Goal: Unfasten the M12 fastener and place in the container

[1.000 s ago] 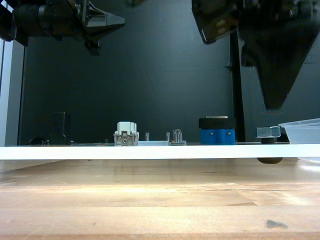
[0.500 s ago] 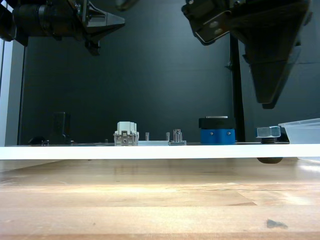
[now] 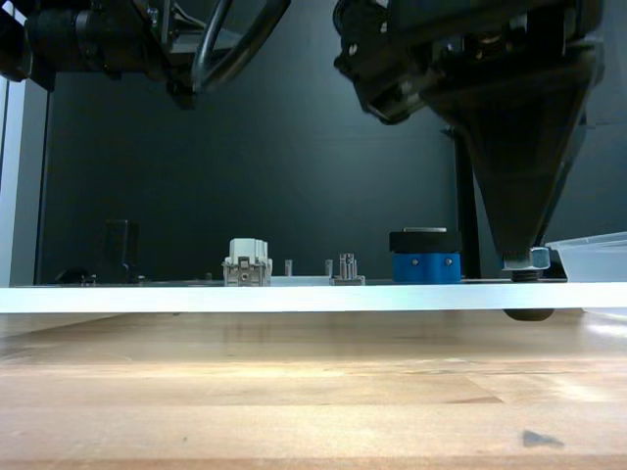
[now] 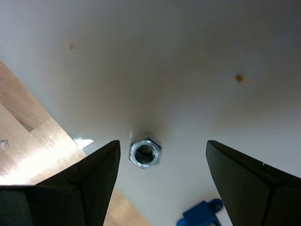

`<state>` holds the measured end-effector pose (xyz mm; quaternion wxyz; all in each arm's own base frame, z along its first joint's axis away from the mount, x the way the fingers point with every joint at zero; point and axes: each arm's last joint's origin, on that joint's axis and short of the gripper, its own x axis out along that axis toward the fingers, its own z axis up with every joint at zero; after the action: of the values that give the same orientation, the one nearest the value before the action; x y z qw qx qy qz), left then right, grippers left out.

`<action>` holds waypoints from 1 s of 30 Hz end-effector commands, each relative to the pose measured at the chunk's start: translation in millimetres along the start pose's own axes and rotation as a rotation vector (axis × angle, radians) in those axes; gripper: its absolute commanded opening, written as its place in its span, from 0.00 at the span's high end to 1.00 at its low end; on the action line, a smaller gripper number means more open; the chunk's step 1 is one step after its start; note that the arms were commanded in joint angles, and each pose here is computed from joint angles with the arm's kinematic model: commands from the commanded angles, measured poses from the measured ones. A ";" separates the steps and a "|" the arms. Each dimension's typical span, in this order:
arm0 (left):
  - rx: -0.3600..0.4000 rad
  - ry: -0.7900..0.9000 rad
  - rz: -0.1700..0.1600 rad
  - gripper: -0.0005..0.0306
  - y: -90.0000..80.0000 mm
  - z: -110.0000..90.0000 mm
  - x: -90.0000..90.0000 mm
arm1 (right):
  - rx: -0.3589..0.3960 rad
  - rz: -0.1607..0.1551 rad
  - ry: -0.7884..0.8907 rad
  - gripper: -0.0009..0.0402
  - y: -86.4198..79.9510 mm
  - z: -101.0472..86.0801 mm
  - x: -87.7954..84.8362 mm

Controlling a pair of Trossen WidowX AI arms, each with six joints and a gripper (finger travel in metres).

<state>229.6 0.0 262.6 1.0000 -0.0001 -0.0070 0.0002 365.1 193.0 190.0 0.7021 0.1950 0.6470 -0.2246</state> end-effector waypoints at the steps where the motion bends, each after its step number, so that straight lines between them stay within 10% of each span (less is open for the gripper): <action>1: 0.000 0.000 0.000 0.98 0.0 0.0 0.0 | 0.000 0.005 0.002 0.39 2.4 0.6 5.1; 30: 0.000 0.000 0.000 0.98 0.0 0.0 0.0 | -0.058 0.005 0.028 0.92 0.8 2.3 9.1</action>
<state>229.6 0.0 262.6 1.0000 -0.0003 -0.0070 0.0002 368.2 191.8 181.5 0.6984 0.1851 0.6600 -0.2056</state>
